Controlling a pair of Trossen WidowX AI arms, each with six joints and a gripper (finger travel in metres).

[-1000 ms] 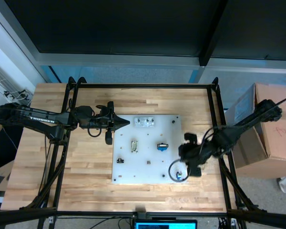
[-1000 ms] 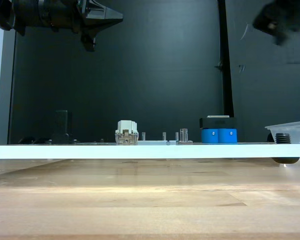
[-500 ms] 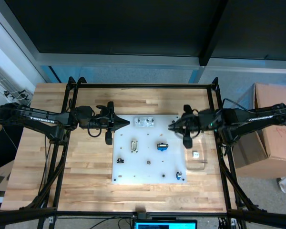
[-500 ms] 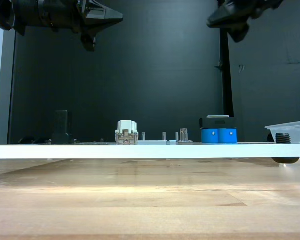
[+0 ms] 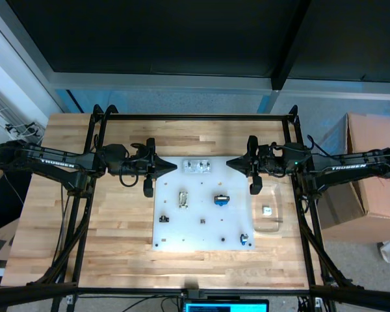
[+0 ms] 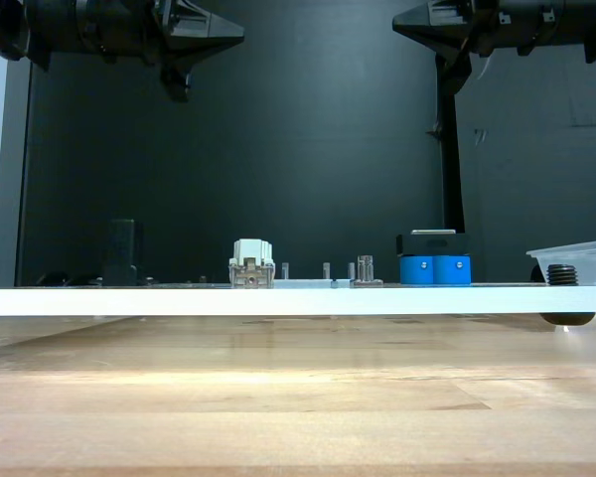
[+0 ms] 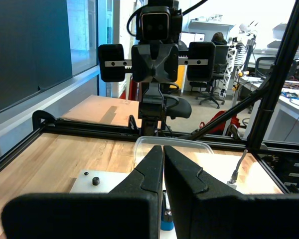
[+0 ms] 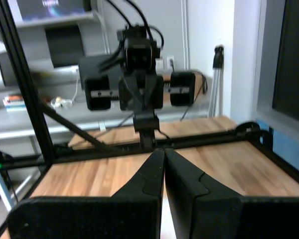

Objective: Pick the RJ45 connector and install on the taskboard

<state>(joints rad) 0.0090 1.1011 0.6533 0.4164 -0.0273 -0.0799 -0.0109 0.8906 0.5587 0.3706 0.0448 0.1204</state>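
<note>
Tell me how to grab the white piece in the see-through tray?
Probably from straight above, pinching opposite sides: the white piece lies inside the open-topped tray, whose walls block sideways reach. The right gripper, shut, hovers nearest, over the board's right edge; the left gripper, shut, over its left edge.

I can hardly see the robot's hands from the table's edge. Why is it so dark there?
Low view: the left hand and right hand, both shut and high above the board, are black against a black backdrop; a pale glare lies on the wooden table. High view: even light shows both over the board's far corners. Where the RJ45 connector is, I cannot tell.
</note>
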